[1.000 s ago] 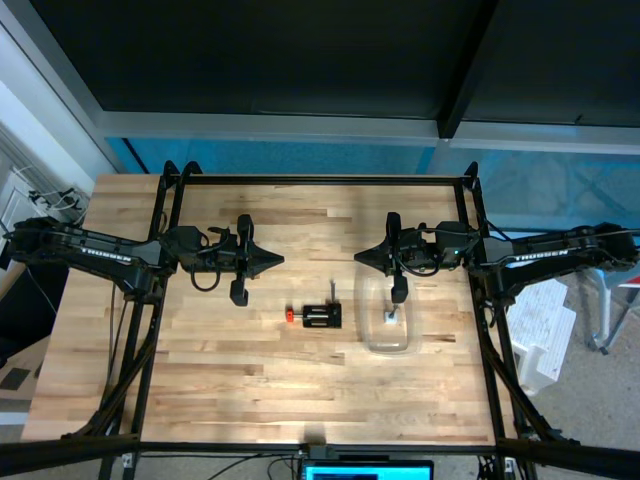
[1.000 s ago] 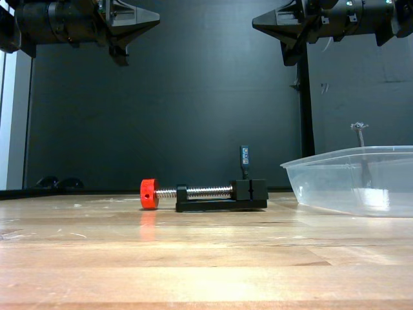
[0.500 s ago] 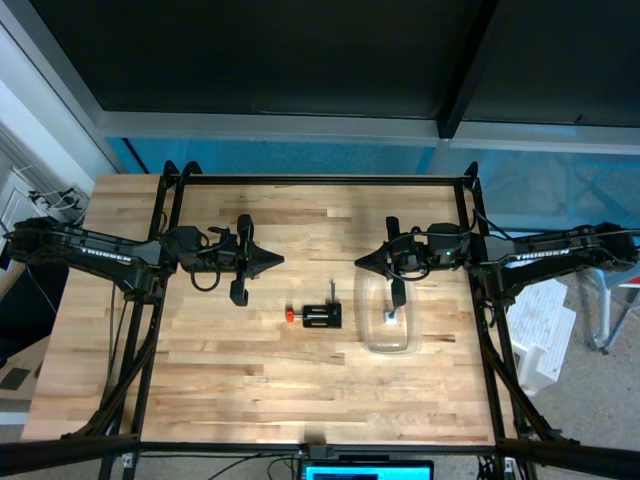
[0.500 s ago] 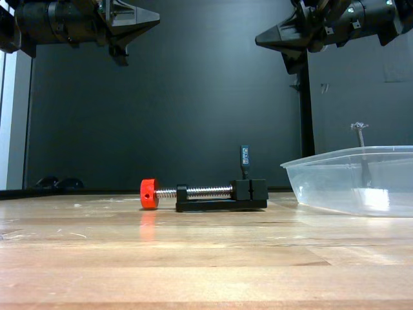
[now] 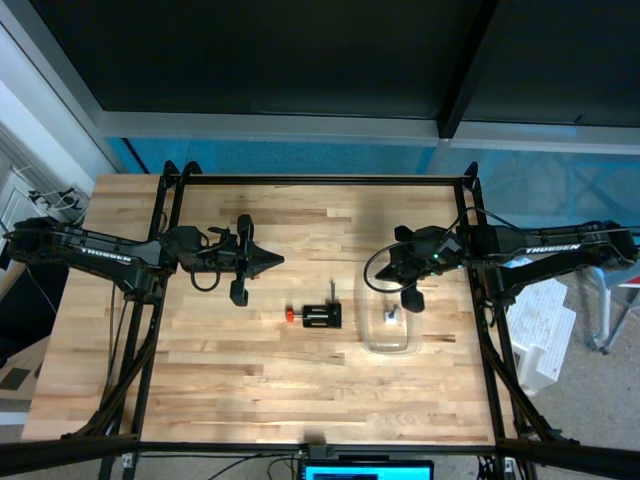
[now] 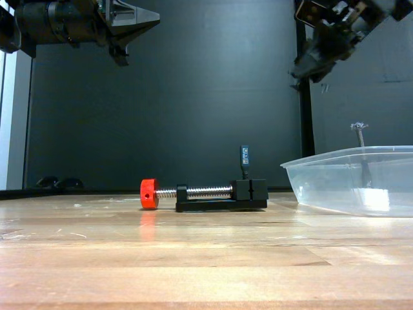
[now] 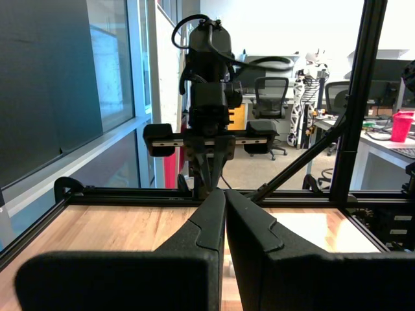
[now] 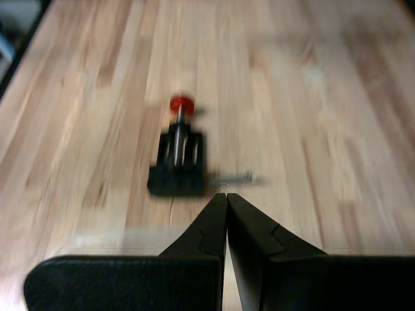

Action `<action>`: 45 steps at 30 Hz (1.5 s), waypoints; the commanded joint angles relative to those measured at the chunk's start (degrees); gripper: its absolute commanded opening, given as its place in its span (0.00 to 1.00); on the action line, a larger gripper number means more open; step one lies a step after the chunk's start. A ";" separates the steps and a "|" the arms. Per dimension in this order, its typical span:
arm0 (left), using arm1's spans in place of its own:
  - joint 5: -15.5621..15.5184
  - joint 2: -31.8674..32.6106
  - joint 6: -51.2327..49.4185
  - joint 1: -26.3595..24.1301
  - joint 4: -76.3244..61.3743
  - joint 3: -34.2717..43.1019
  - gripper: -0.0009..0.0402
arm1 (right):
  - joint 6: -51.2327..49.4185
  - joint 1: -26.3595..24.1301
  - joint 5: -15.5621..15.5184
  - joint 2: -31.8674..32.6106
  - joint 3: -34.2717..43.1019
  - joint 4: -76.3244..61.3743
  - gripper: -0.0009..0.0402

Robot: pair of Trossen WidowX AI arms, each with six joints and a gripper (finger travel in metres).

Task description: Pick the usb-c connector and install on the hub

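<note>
Left claw: the left claw (image 7: 225, 191) is held high over the left half of the table (image 5: 250, 390), level and pointing inward; its fingers are pressed together and nothing is held.
Right claw: the right claw (image 8: 226, 194) is raised above the near-left edge of the clear plastic tray (image 6: 335, 155) and tipped downward; its fingers meet at the tips and nothing is held.
Connector: the usb-c connector (image 5: 390, 316) is seen lying free inside the tray, with a short frayed lead standing up above the rim.
Hub: a small upright part, taken to be the hub (image 6: 244, 157), is clamped in a black vise (image 5: 322, 316) with a red knob (image 5: 290, 315), just left of the tray and apart from it.
Step in hand: the approach to the pick is judged to be under way; nothing is grasped yet and the install is not begun.
Next move: the right claw's fingers must be spread, lowered into the tray and closed on the connector body, with the tray wall and the lead avoided.
</note>
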 commanded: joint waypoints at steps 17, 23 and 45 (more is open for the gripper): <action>0.02 0.00 0.00 0.00 0.00 0.00 0.02 | 6.29 6.58 0.22 1.75 3.02 -25.53 0.02; 0.02 -0.02 0.00 0.02 0.00 0.00 0.02 | 9.38 7.74 0.24 5.03 3.02 -26.01 0.03; 0.02 0.00 0.00 0.02 0.00 0.00 0.02 | 11.63 10.27 2.21 15.93 2.80 -20.81 0.42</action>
